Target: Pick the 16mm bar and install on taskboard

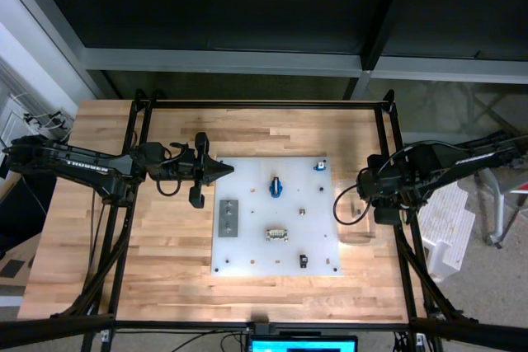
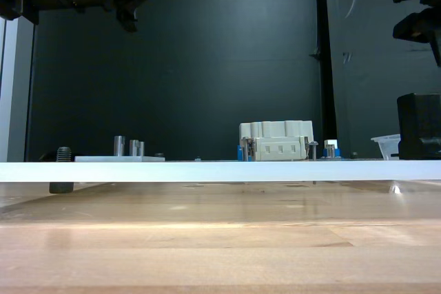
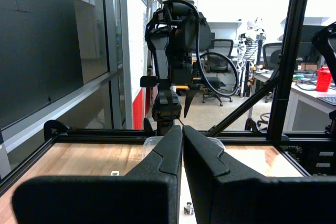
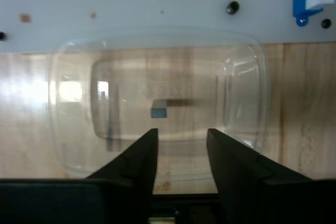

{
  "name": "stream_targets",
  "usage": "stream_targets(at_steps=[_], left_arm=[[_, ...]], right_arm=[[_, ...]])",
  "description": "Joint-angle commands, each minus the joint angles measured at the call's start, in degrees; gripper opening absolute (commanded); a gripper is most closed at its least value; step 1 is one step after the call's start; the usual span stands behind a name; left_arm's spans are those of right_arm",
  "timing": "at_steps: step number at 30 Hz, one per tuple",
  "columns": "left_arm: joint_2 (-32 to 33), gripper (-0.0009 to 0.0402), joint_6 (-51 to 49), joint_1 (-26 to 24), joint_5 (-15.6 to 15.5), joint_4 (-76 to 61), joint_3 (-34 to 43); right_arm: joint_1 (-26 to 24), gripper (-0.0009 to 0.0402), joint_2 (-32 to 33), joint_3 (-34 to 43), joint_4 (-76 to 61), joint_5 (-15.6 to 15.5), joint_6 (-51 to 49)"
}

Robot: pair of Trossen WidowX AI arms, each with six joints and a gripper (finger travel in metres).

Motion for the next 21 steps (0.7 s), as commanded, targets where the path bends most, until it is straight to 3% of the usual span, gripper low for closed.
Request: stream_targets(at_steps=[1, 10, 21], left_arm=[[0.0, 0.0000, 0.0, 0.0, 0.0, 0.0, 0.0], [0.0, 0.0000, 0.0, 0.0, 0.0, 0.0, 0.0], [0.0, 0.0000, 0.0, 0.0, 0.0, 0.0, 0.0]], right_arm=[[2.0, 0.0169, 0.0, -1.7, 0.9, 0.1, 1.1], [6.8, 0.0234, 0.0, -7.6, 5.4, 0.1, 4.1], [7.9, 0.0243, 0.5, -14.7, 13.3, 0.1, 3.9]])
